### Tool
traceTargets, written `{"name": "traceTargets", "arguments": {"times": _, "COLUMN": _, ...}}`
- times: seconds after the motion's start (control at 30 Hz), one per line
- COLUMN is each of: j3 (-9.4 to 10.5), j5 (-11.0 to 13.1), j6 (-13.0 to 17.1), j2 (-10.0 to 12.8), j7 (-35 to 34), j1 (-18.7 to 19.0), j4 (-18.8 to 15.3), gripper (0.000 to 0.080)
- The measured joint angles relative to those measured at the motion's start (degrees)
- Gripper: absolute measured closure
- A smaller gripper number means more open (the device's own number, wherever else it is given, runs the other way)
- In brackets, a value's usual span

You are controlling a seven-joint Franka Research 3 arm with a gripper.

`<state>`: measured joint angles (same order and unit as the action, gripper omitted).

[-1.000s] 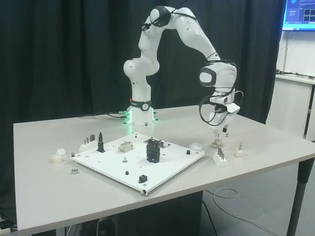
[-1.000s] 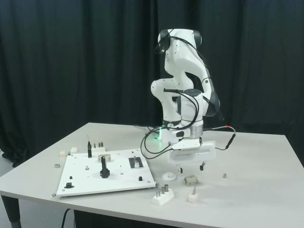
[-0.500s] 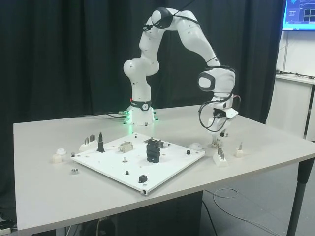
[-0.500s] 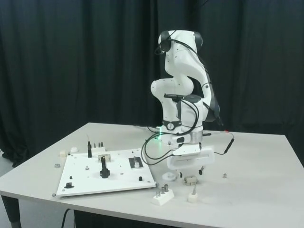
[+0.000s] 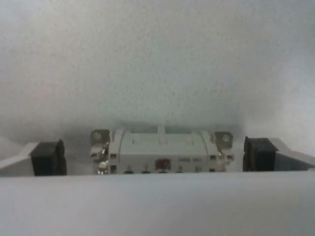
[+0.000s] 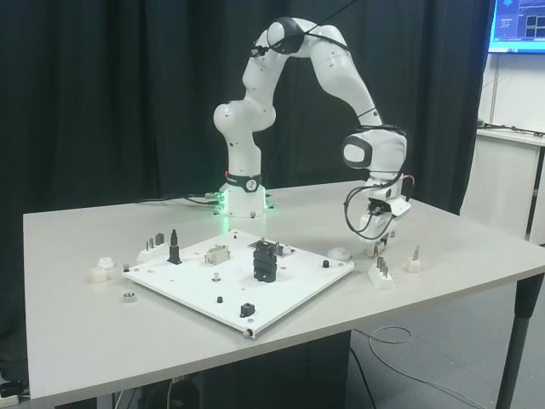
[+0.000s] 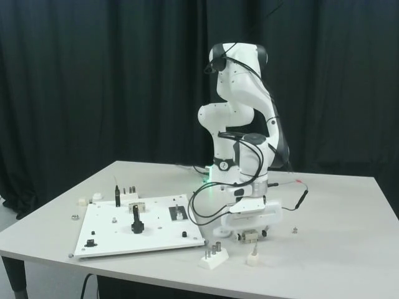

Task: Pick waterproof.

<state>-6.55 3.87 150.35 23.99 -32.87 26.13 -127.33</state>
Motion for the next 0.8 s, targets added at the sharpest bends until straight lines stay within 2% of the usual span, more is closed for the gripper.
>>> {"name": "traceTargets", "arguments": {"times": 0.43, "j3": 0.56, "j5": 0.0, "j6": 0.64, "j2": 1.28, "j7": -0.16, "j1": -0.05, "j4": 0.02, "gripper": 0.0003}}
{"name": "traceTargets", "arguments": {"times": 0.47, "j3": 0.63, "j5": 0.0, "j6": 0.64, "j2": 1.28, "j7": -0.12, "j1": -0.05, "j4": 0.04, "gripper": 0.018}}
{"name": "traceTargets", "arguments": {"times": 0.8, "j3": 0.96, "j5": 0.0, "j6": 0.48, "j2": 0.77, "j7": 0.15, "j1": -0.06, "j4": 0.45, "gripper": 0.0174}}
